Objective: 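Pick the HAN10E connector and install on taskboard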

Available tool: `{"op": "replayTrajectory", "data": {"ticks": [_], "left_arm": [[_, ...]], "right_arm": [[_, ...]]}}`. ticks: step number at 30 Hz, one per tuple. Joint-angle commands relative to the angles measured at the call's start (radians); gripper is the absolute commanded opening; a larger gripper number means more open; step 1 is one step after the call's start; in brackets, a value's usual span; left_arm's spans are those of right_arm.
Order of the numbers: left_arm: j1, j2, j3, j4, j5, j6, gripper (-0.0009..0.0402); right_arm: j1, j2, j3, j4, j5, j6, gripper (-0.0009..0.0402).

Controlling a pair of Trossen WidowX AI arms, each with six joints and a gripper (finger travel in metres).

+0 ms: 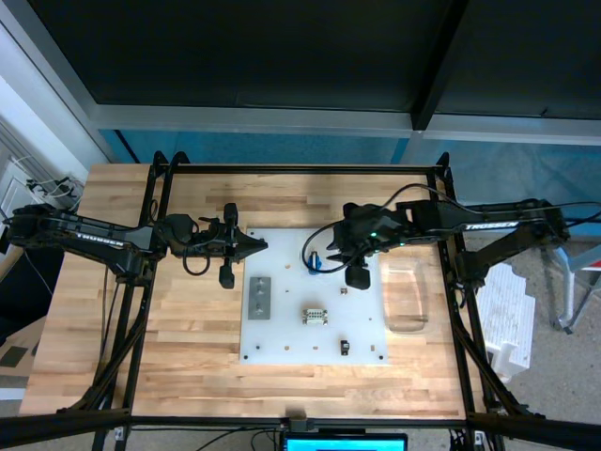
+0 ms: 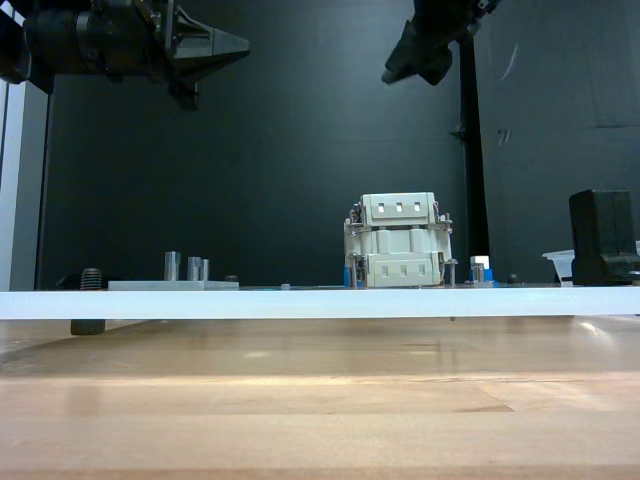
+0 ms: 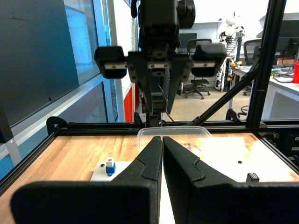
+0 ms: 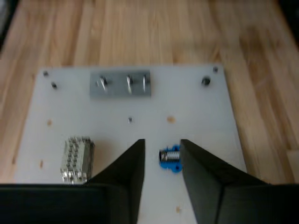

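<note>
Your left gripper (image 1: 255, 246) hovered over the taskboard's (image 1: 282, 331) far-left edge, fingers pressed together. The HAN10E connector (image 1: 314, 316) sat mid-board. Your right gripper (image 1: 355, 278) hung high, fingers spread, above the blue knob (image 4: 169, 158). Descending from there risked clipping the knob and missing the connector.
</note>
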Motion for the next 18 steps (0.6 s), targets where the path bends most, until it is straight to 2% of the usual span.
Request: {"op": "replayTrajectory", "data": {"ticks": [1,5,16,18], "left_arm": [[0.0,0.0,0.0,0.001,0.0,0.0,0.0001],[0.0,0.0,0.0,0.001,0.0,0.0,0.0001],[0.0,0.0,0.0,0.001,0.0,0.0,0.0001],[0.0,0.0,0.0,0.001,0.0,0.0,0.0001]], "right_arm": [[-0.002,-0.051,-0.063,0.087,0.0,-0.008,0.004],[-0.011,-0.11,-0.133,0.19,-0.003,-0.035,-0.0004],[-0.034,-0.223,-0.309,0.523,-0.012,-0.081,0.0],[-0.04,-0.238,-0.344,0.583,-0.038,-0.08,0.0]]}}
